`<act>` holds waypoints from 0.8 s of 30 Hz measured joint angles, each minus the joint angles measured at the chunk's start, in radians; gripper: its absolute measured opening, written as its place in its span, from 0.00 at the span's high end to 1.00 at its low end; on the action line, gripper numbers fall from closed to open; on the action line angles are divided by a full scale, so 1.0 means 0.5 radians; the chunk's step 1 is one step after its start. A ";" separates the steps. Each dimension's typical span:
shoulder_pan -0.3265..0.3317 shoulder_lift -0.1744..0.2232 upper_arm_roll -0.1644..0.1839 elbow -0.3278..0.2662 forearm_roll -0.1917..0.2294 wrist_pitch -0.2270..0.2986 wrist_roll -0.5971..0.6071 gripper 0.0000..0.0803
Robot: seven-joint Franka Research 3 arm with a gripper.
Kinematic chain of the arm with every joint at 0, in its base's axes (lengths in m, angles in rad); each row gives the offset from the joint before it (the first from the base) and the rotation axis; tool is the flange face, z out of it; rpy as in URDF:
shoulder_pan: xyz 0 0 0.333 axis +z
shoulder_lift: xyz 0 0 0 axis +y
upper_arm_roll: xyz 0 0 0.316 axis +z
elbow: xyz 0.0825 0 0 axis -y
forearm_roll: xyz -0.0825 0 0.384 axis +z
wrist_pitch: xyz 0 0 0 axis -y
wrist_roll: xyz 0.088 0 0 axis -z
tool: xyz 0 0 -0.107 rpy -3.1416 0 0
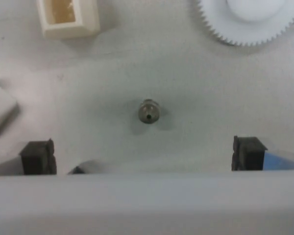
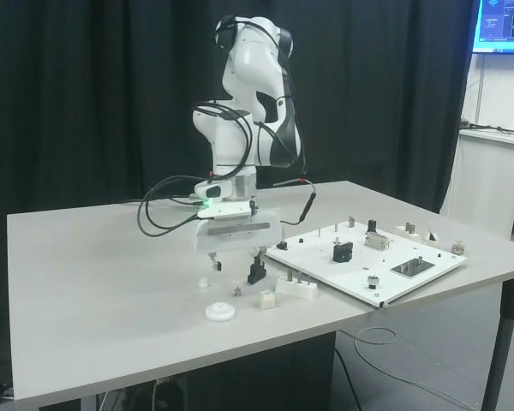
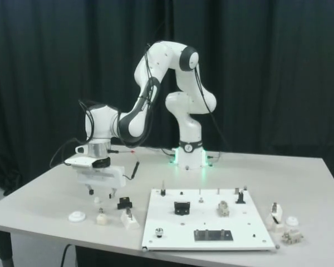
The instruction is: Pick BNC.
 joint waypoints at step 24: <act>-0.021 0.175 0.005 0.126 0.071 0.001 0.000 0.00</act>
